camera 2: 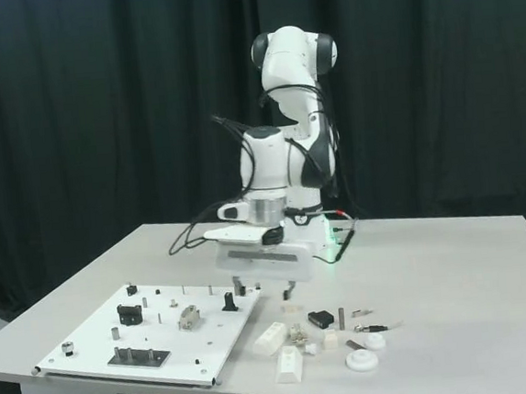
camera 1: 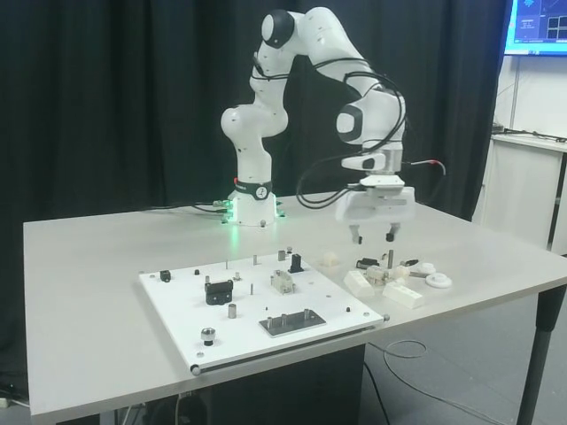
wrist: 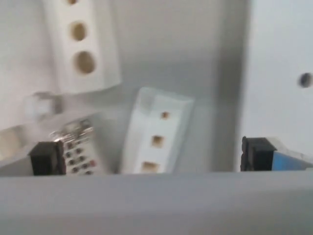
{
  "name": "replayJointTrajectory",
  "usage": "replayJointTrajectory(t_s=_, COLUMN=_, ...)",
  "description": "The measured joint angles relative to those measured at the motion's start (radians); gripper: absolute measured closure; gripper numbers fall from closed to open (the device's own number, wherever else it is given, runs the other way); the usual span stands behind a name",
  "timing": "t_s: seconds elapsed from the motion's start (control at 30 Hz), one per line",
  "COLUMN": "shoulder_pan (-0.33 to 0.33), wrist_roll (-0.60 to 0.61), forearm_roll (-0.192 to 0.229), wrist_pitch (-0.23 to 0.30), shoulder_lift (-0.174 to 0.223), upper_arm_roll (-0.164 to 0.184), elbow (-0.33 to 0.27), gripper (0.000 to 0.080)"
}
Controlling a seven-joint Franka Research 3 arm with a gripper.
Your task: Remove round peg 4.
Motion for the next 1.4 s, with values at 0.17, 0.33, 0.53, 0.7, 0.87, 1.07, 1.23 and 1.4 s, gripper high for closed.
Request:
replayJointTrajectory(t_s=0.17, shoulder_pan=-0.047, wrist_roll=0.000, forearm_roll=-0.007, wrist_pitch=0.006, shoulder_lift=0.001, upper_arm_roll=-0.011, elbow=0.014, gripper=0.0003)
replayJointTrajectory(t_s=0.33, shoulder_pan=-0.104, wrist_roll=-0.008, forearm_roll=-0.022, wrist_pitch=0.015, shoulder_lift=0.002, upper_arm_roll=-0.014, elbow=0.031, gripper=0.0003)
replayJointTrajectory(t_s=0.53, shoulder_pan=-0.176, wrist_roll=-0.052, forearm_roll=-0.024, wrist_pitch=0.031, shoulder_lift=0.011, upper_arm_roll=-0.014, elbow=0.056, gripper=0.0003)
replayJointTrajectory(t_s=0.7, shoulder_pan=-0.229, wrist_roll=-0.106, forearm_roll=-0.023, wrist_pitch=0.045, shoulder_lift=0.030, upper_arm_roll=-0.014, elbow=0.081, gripper=0.0003)
replayJointTrajectory(t_s=0.87, shoulder_pan=-0.276, wrist_roll=-0.168, forearm_roll=-0.014, wrist_pitch=0.063, shoulder_lift=0.058, upper_arm_roll=-0.013, elbow=0.108, gripper=0.0003)
replayJointTrajectory(t_s=1.07, shoulder_pan=-0.329, wrist_roll=-0.225, forearm_roll=0.031, wrist_pitch=0.065, shoulder_lift=0.096, upper_arm_roll=-0.013, elbow=0.145, gripper=0.0003)
replayJointTrajectory(t_s=1.23, shoulder_pan=-0.372, wrist_roll=-0.277, forearm_roll=0.073, wrist_pitch=0.059, shoulder_lift=0.124, upper_arm_roll=-0.013, elbow=0.175, gripper=0.0003)
replayJointTrajectory(t_s=1.4, shoulder_pan=-0.407, wrist_roll=-0.343, forearm_roll=0.115, wrist_pitch=0.044, shoulder_lift=0.149, upper_arm_roll=-0.013, elbow=0.205, gripper=0.0003)
